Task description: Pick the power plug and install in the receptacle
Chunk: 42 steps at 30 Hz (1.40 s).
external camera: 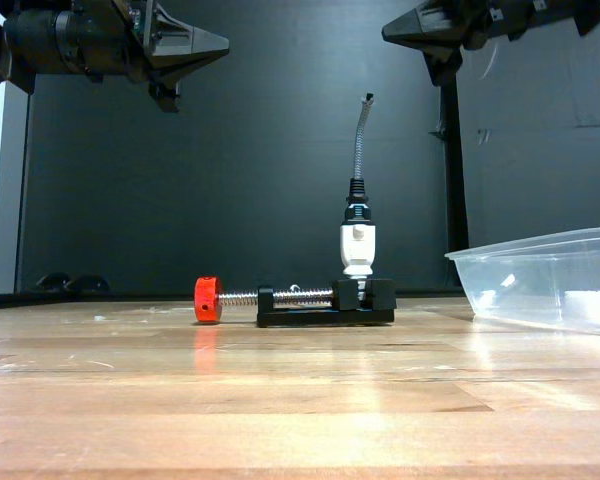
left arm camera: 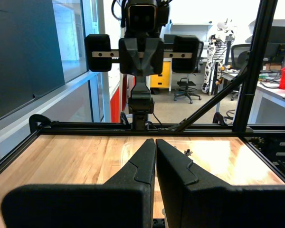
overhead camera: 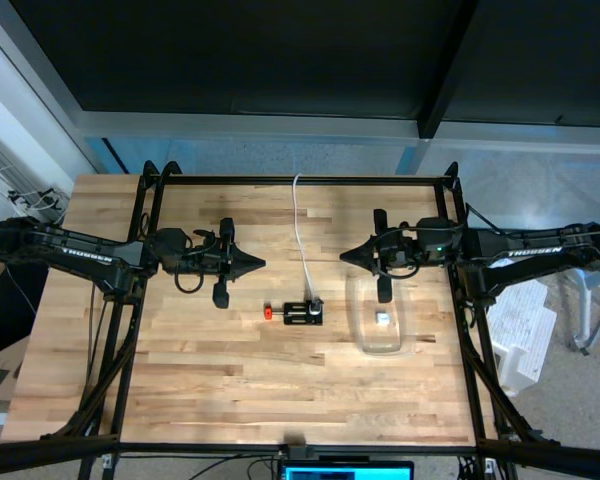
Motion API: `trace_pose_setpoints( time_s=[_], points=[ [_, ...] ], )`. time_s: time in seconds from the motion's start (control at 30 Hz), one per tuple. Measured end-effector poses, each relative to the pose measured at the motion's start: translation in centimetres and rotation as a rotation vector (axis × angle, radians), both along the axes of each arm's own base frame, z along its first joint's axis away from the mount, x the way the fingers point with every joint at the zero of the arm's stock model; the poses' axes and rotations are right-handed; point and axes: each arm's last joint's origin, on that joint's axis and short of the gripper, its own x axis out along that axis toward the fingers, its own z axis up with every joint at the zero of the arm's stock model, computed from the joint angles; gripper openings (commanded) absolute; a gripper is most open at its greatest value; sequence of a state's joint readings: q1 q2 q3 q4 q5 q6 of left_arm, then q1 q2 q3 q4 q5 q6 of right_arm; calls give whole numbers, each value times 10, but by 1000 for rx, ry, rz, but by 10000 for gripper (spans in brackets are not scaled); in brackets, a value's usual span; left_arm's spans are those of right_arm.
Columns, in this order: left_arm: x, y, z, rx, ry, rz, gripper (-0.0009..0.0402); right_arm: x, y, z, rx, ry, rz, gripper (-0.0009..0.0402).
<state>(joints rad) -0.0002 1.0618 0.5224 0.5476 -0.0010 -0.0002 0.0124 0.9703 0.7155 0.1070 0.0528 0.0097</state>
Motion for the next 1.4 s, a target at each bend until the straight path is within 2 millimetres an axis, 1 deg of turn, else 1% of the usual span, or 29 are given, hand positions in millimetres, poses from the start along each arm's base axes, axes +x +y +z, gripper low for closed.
trace_pose_setpoints(
  time_s=[0.1, 0.23, 0.5, 0.83, 1.4],
  points=[
    [0, 0, 0, 0, 0, 0, 0, -6, -2, -8, 4, -69, -9, 0],
    [0, 0, 0, 0, 0, 0, 0, -12, -2, -19, 20, -111, -11, 0],
    [0, 0, 0, 0, 0, 0, 0, -17, -3, -29, 47, -148, -12, 0],
    [0, 0, 0, 0, 0, 0, 0, -18, -2, -34, 63, -145, 12, 0],
    [0, 0, 0, 0, 0, 0, 0, -18, -2, -34, 74, -148, 13, 0]
  ],
)
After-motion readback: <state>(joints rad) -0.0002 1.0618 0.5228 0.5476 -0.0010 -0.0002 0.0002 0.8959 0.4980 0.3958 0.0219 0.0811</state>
